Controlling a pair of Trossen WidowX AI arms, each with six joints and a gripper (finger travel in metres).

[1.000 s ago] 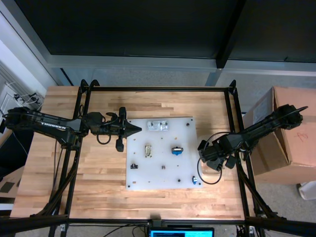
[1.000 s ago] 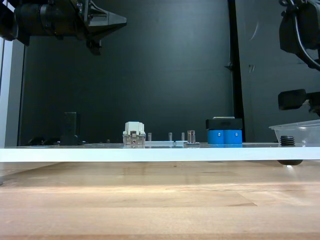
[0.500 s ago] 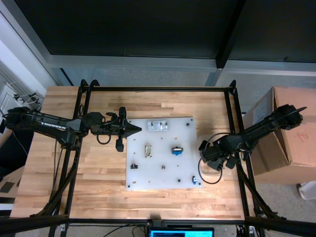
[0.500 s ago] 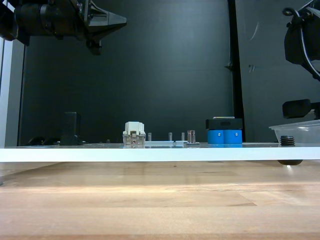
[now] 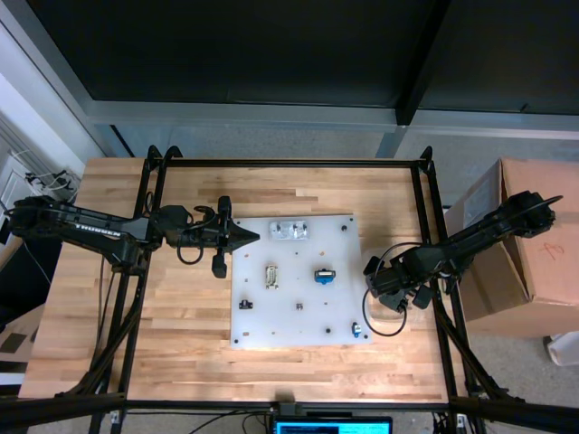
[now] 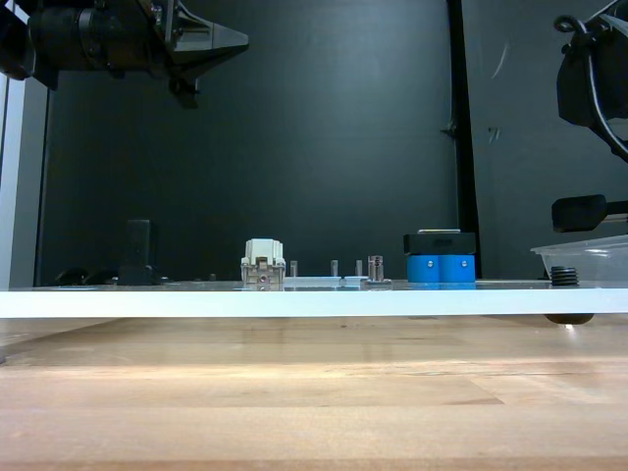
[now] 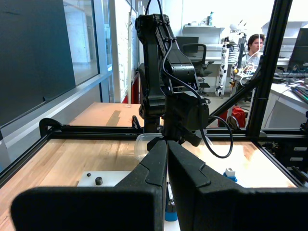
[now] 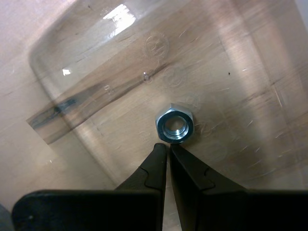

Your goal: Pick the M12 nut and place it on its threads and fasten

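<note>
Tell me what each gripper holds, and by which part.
Nothing is held. Right gripper: shut, empty, over the clear tray; the M12 nut lies free in it, past its tips. Left gripper: shut, empty, at the left edge of the board.

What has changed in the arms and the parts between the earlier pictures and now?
The right pincer came down a little over the clear tray; it is shut with nothing in it. The M12 nut lies free and flat in the tray, just beyond the pincer. Unchanged: the black stud bare, the left pincer shut, high over the white board's left edge.
</note>
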